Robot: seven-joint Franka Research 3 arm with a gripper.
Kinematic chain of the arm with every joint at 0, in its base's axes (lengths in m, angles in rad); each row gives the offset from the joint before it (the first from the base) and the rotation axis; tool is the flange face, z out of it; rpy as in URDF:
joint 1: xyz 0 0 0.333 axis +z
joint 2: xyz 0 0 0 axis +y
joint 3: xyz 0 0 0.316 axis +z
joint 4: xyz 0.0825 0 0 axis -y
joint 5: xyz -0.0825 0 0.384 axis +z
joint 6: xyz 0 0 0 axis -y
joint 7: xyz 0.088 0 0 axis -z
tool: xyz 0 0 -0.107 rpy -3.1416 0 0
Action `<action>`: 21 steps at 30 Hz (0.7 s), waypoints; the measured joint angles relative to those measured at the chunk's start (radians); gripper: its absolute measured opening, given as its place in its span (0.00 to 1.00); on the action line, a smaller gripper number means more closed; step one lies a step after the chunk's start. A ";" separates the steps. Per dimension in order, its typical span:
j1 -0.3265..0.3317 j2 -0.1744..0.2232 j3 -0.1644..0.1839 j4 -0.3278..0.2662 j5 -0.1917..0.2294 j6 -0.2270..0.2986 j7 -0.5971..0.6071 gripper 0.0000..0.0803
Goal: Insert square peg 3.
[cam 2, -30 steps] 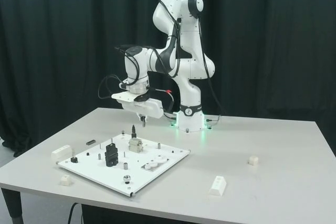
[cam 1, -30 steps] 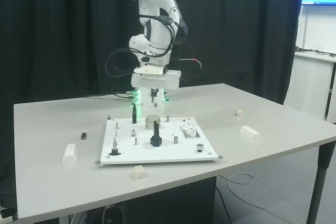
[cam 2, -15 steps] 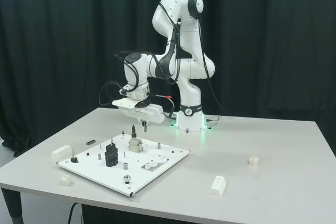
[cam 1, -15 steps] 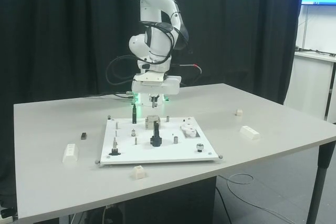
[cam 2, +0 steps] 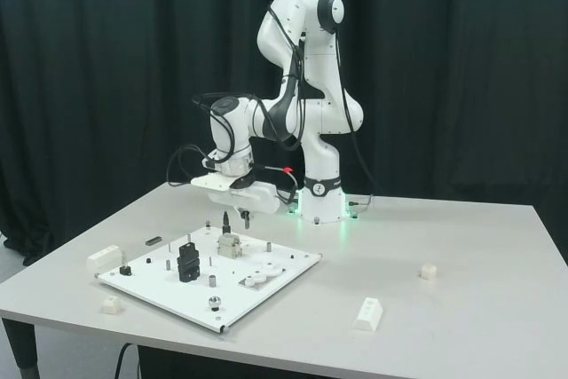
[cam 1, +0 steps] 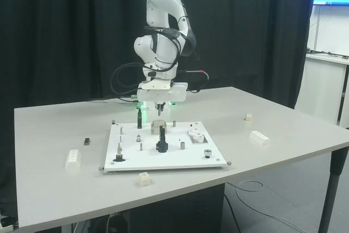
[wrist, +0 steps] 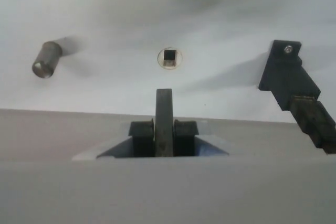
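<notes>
Only wrist view: square hole | end effector clamps peg

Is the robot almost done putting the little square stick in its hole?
Partly. Picking up looks done: the fingers are shut on the square peg, which hangs above the white board. Right now the wrist view shows the peg lined up near the square hole, but not in it; the hole looks empty. Left to do: lower the peg into the hole and let go.
</notes>
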 joint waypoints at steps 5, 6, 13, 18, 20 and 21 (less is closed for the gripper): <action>0.000 0.010 0.000 0.000 0.002 0.004 -0.002 0.09; 0.000 0.013 0.000 0.000 0.002 0.006 -0.002 0.09; -0.001 0.032 -0.004 -0.001 0.002 0.020 -0.006 0.09; -0.002 0.048 -0.009 -0.001 0.002 0.035 -0.015 0.09; -0.002 0.054 -0.011 -0.001 0.002 0.040 -0.019 0.09; -0.002 0.057 -0.013 -0.001 0.002 0.042 -0.022 0.09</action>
